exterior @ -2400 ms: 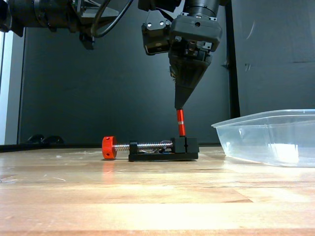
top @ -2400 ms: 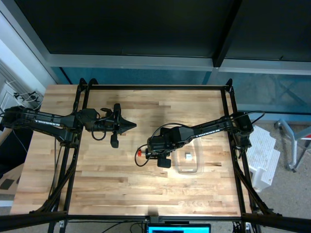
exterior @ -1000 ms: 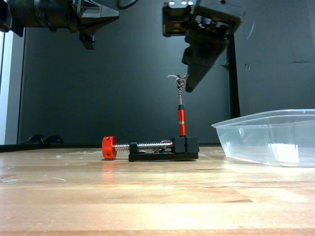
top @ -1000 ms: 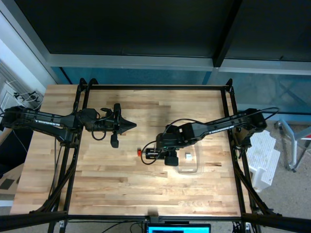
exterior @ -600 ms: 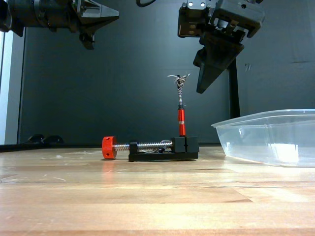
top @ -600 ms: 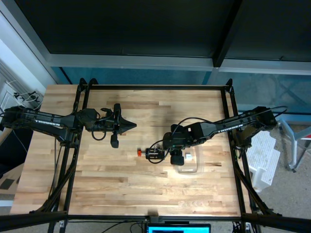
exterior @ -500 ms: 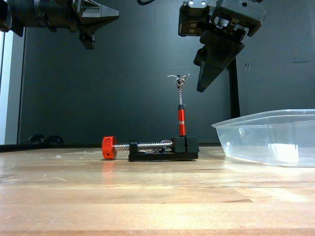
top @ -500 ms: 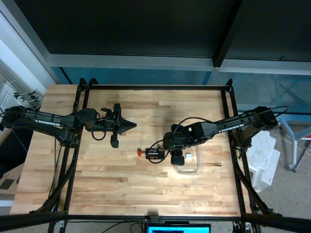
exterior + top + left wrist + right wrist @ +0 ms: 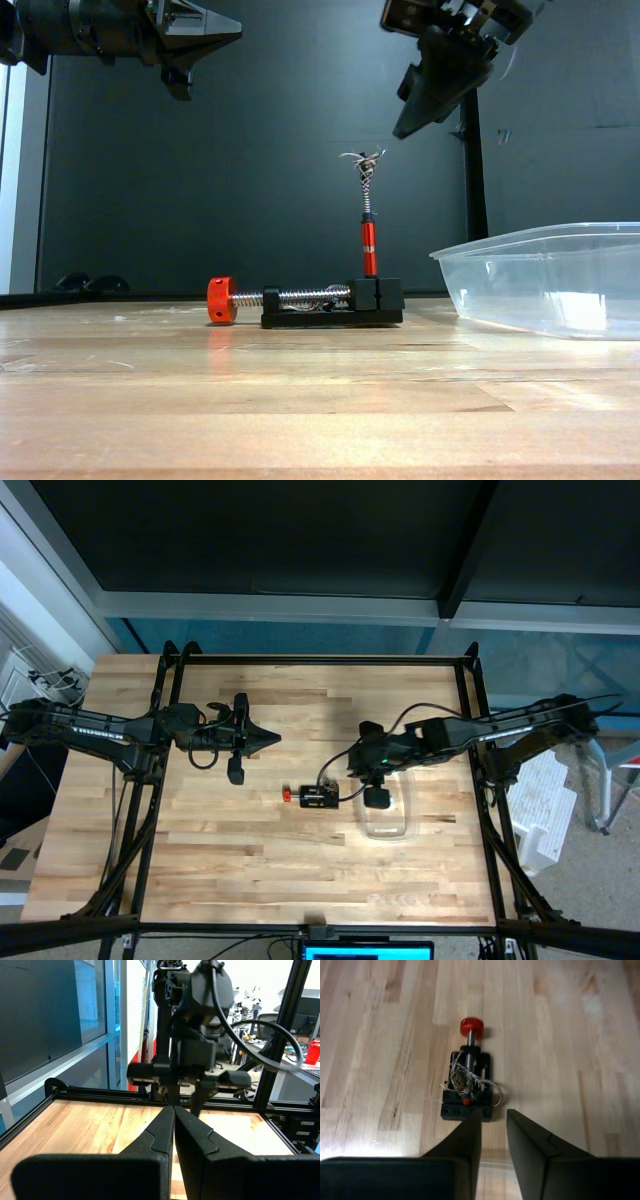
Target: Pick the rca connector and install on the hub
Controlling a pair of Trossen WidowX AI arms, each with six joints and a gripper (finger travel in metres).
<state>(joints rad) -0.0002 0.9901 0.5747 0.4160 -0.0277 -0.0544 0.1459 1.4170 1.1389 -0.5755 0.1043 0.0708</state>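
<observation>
Pale wood planks make up the table, with a black arm reaching in from each side. The left arm hangs high over the table's left half, well apart from the work. Its left pincer has its fingers pressed together with nothing between them. The right arm stretches in toward the middle. The right pincer hangs in the air up and to the right of the plug's frayed wire tip, apart from it, and a narrow gap shows between its fingers, which grip nothing. A clear plastic tray sits on the table just to the right of the hub. This small black block has a red knob on a silvery screw at its left end. The rca connector stands upright in the hub's right end, red-sleeved with twisted wire on top.
</observation>
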